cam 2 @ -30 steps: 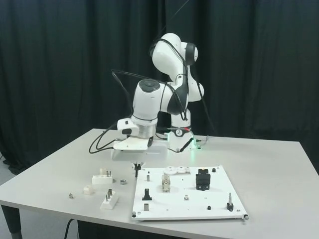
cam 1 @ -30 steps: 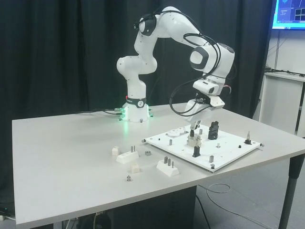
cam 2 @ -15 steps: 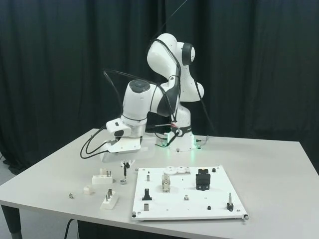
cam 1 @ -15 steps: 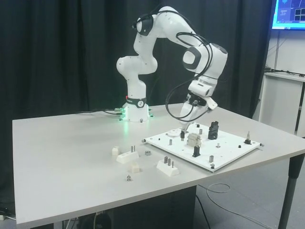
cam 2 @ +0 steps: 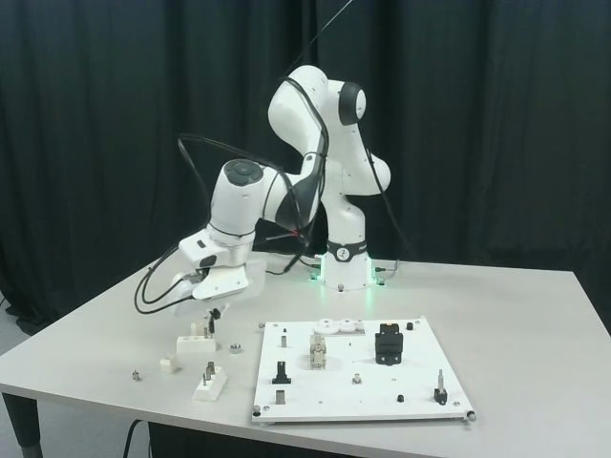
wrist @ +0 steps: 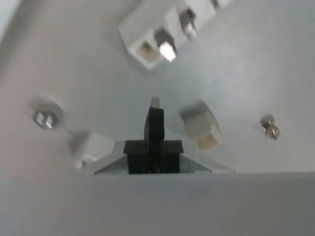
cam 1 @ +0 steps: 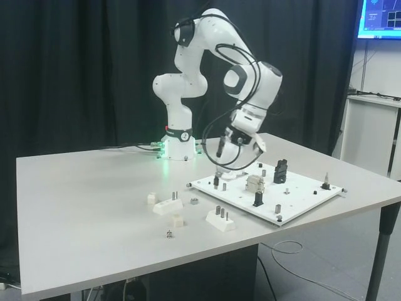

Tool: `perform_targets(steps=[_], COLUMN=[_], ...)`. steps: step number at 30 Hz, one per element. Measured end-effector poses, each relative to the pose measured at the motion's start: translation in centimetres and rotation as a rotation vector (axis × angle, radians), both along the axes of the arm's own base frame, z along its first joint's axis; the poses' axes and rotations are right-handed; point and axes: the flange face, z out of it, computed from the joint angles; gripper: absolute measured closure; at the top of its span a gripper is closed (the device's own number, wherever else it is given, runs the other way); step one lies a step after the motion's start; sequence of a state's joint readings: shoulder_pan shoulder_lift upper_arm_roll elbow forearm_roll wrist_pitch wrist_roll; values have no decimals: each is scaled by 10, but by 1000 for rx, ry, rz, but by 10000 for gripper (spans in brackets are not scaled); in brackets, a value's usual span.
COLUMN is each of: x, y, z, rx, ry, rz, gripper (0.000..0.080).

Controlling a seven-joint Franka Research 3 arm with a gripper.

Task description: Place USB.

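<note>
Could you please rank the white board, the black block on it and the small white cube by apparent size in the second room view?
Largest to smallest:
1. white board, by far the largest
2. black block
3. small white cube

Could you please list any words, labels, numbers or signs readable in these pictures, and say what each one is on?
No text can be read.
Monitor in the first room view: it shows markings, too small to read.
Robot arm, white board and white blocks: no lettering visible.
</note>
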State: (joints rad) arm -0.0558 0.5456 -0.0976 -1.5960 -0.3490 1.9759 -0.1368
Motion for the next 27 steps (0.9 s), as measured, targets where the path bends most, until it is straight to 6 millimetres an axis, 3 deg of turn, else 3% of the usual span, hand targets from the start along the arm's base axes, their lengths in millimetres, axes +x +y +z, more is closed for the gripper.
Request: perform_targets(steps=[9, 27], x=[-15, -61], y=[-34, -72], z=[-4, -9], rx=[-33, -15], ry=[-12, -85], rz=[102, 444], gripper=[751, 751])
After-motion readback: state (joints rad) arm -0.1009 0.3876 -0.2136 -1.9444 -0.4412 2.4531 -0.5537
